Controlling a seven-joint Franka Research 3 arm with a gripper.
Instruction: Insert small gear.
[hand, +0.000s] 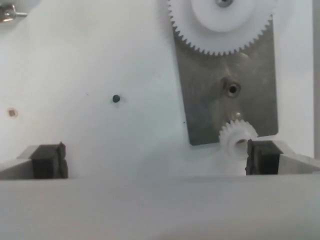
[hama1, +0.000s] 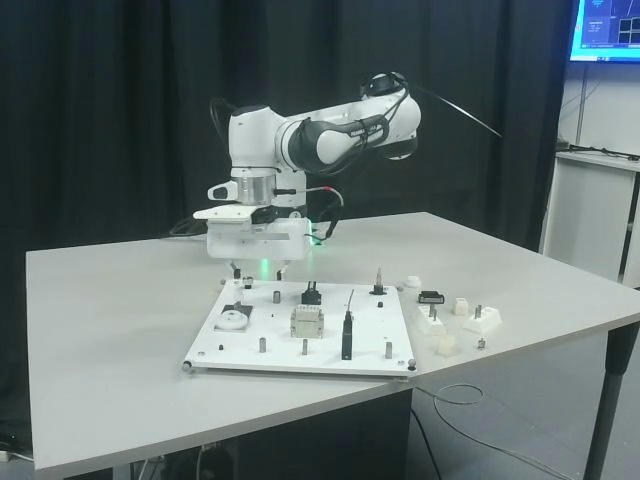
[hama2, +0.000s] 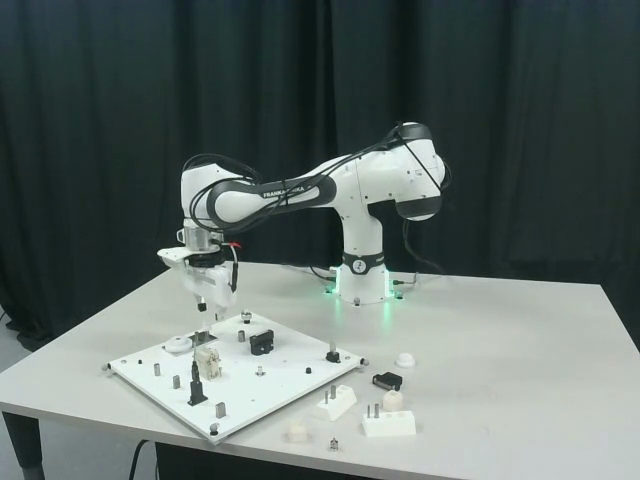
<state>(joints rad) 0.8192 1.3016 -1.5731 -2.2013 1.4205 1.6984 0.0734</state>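
The small white gear (hand: 237, 138) sits at the edge of the grey metal plate (hand: 200, 95), close beside one black fingertip (hand: 262, 157); whether they touch I cannot tell. A bare shaft (hand: 232, 89) stands on the plate between it and the large white gear (hand: 220, 25). My gripper (hand: 155, 161) is open wide, with nothing between the pads. In the room views the gripper (hama1: 258, 270) (hama2: 205, 300) hangs a little above the far left part of the white board (hama1: 370, 345) (hama2: 290, 385), near the large gear (hama1: 233, 320) (hama2: 180, 345).
The board carries several upright pegs, a black block (hama1: 311, 294) and a grey connector block (hama1: 306, 321). Loose white parts (hama1: 483, 318) and a black part (hama1: 431, 297) lie on the grey table to the board's right. A small black hole (hand: 116, 98) marks the board.
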